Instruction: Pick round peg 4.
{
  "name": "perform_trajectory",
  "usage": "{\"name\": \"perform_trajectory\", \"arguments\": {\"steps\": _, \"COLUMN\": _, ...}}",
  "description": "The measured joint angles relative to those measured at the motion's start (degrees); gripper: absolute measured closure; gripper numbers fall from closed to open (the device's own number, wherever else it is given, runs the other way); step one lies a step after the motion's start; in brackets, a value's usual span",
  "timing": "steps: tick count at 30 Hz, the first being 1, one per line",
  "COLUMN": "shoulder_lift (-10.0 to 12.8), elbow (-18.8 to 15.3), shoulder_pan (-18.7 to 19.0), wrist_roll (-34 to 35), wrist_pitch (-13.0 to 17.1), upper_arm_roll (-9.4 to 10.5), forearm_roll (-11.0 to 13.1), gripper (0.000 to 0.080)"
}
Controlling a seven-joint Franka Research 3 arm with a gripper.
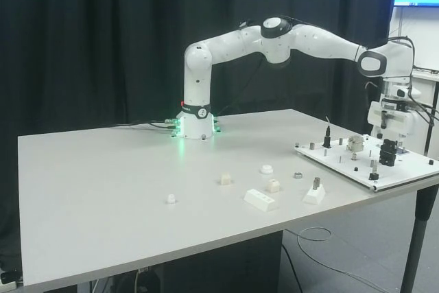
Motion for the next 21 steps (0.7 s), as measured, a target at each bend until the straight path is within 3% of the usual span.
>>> {"name": "perform_trajectory", "arguments": {"steps": 21, "shoulder_lift": -1.4, "elbow": -0.1, "shoulder_pan": 0.0, "wrist_roll": 6.2, "wrist_pitch": -2.6, "upper_arm_roll": -2.17, "forearm_roll": 0.0, "gripper": 0.0003}}
